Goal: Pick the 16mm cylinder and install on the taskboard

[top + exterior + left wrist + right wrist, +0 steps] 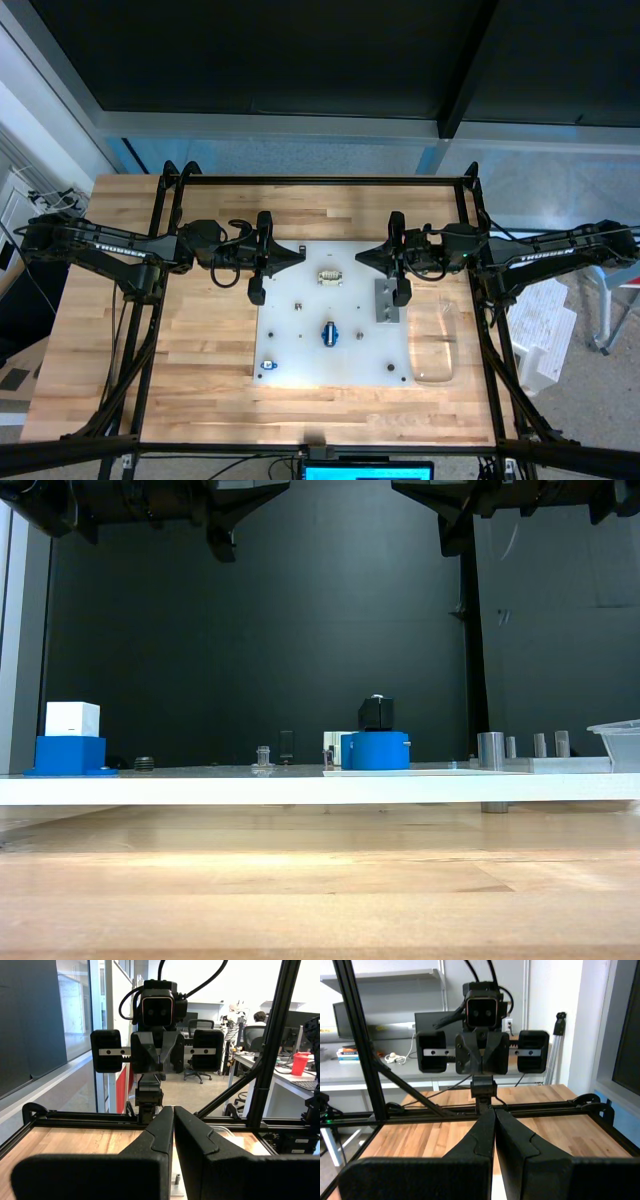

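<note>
White taskboard (300, 350) lies centred on the wooden surface (150, 350), inside the black frame (320, 181).

Left tool (303, 252): fingers pressed together tip to tip, pointing right, over the board's far-left corner. Left wrist view confirms it, only a hairline seam between the fingers.

Right tool (358, 255): same state, fingers together, pointing left, over the board's far edge just beyond the grey block (386, 300).

The two tips face each other but stay apart. In the low view both hang well above the board, touching nothing.

16mm cylinder (491, 750): best match is the widest silver-grey peg in the low view. It stands upright on the board, right of centre, just left of the row of thinner pegs (540, 745) on the grey block. Can't pick it out with confidence in the high view.

Also on the board:
- blue connector (330, 333) near the middle
- blue base (266, 366) with a white cube on top, at the near-left corner

Clear tray (437, 345) sits on the surface just beside the board's right edge.
</note>
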